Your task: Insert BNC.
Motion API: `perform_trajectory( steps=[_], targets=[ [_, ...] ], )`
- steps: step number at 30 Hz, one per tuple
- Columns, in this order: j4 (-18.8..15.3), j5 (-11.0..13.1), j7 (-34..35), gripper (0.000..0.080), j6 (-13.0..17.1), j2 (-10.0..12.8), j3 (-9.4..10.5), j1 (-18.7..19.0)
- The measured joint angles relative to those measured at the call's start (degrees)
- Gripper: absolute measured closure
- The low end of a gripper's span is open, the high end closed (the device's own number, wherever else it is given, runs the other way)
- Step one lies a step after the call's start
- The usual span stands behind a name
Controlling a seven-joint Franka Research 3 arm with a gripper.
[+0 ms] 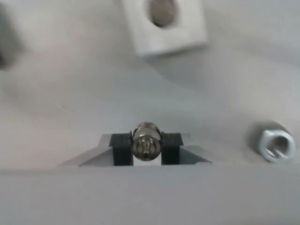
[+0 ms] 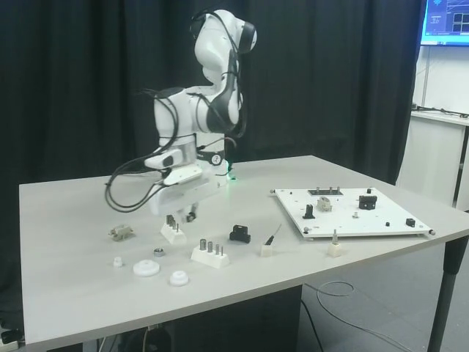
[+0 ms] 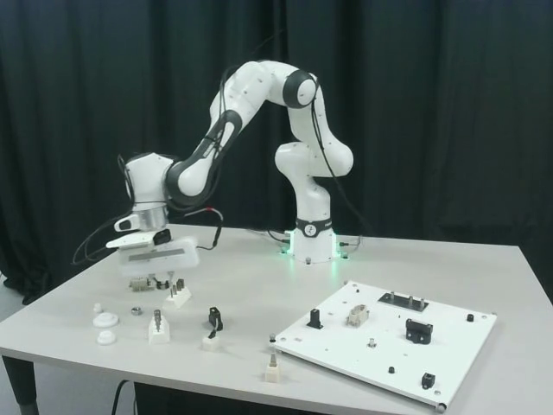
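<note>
The tool (image 2: 181, 217) is hanging low over the left part of the counter (image 3: 259, 285), well apart from the white board (image 3: 449, 363), so by my reading the task is sitting at an early stage: the part is picked up, or is just being picked up, and the carry and the insertion are both remaining. In the wrist view the BNC (image 1: 146, 140) is sitting between the two black pads (image 1: 121, 149), metal barrel pointing at the camera, and the pads are closing on it from both sides, so the tool is narrowed to the width of the connector and gripping it. Whether the BNC is already clear of its white stand (image 2: 173, 232) I cannot tell; in the room views the tool is right above that stand. Also in the wrist view, a white block (image 1: 165, 23) with a round hole is lying further off, and a white nut (image 1: 276, 144) is lying near. Around the tool, small parts are lying on the grey counter: a pin holder (image 2: 210, 253), a black clip (image 2: 239, 234), white gears (image 2: 146, 269). The board is carrying several black fixtures, among them one (image 3: 418, 330) near its middle; which one is taking the BNC I cannot tell. Black curtains are closing off the room behind, and a green light (image 3: 287, 248) is glowing at the arm's base
</note>
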Motion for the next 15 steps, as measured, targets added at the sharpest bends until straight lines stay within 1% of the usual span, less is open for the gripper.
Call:
perform_trajectory(
  steps=[7, 15],
  targets=[
    [-3.31, 0.00, 2.56, 0.0678, 0.04, -3.57, 0.00, 4.10],
    [-6.78, 0.00, 6.03, 0.0678, 0.31, -7.14, 0.02, 9.38]
  ],
)
